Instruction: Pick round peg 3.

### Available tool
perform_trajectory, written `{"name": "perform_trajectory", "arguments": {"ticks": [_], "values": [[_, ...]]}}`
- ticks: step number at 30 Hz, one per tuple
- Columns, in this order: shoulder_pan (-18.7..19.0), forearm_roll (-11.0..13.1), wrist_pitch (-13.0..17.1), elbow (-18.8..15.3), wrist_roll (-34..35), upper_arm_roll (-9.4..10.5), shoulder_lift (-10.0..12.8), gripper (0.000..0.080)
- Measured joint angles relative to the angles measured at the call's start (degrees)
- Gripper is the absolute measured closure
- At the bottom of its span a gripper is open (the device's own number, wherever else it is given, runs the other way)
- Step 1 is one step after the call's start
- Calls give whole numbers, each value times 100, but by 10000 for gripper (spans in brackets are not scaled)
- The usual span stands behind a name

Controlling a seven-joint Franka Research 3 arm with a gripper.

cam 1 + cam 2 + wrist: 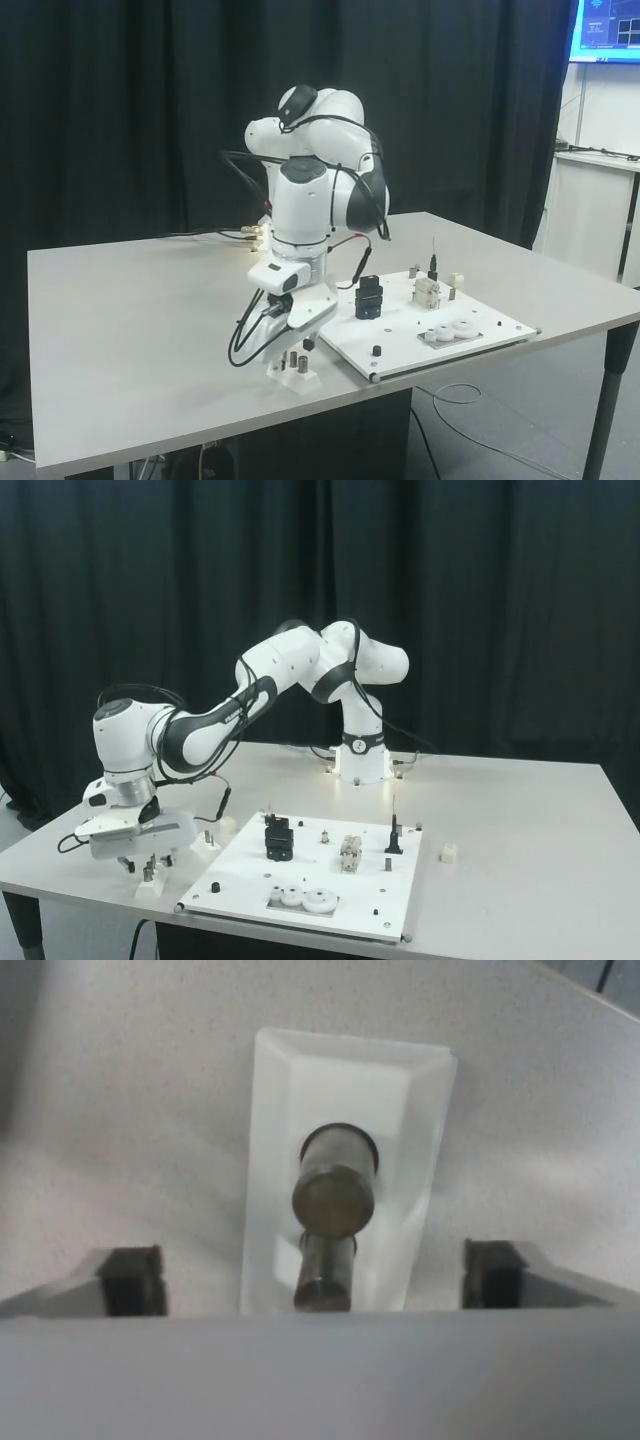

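Wrist view looks straight down on a white, long plastic peg holder (345,1175) lying on the grey speckled table (130,1130). Two grey metal cylinders stand upright in the holder: the wider round peg (335,1185) near its middle, and a thinner round peg (324,1278) at its near end. Which of them is peg 3 cannot be told.

The gripper (314,1278) hangs above the holder with its fingers spread wide and grasping nothing. One black-padded fingertip (132,1280) sits at about nine o'clock from the thinner peg, the other at about three o'clock, each well clear of the holder's sides. Both pegs lie between the two fingertips, touching neither; the thinner peg is roughly on the line joining them, while the wider peg lies just beyond that line.

From the first room view, the white robot arm (305,190) bends down over the table's front edge, the gripper (287,345) poised just above the small white holder (295,372), which stands at nine o'clock from a white flat assembly board (425,330) carrying small black and white parts. The second room view shows the gripper (145,858) low over the holder (148,885).
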Motion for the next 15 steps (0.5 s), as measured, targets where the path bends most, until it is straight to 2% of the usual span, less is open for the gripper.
{"name": "perform_trajectory", "arguments": {"ticks": [1, 2, 3, 4, 9, 10, 15], "values": [[0, -18, 0, 0, 17, 9, -1, 3], [0, -35, 0, 0, 27, 17, -2, 94], [0, -50, 0, 0, 35, 26, -3, 94], [0, -61, 0, 0, 42, 32, -4, 256], [1, -122, 0, 0, 88, 67, -15, 256], [1, -134, 0, 0, 96, 76, -18, 416], [1, -189, 0, 0, 151, 103, -35, 416]]}}
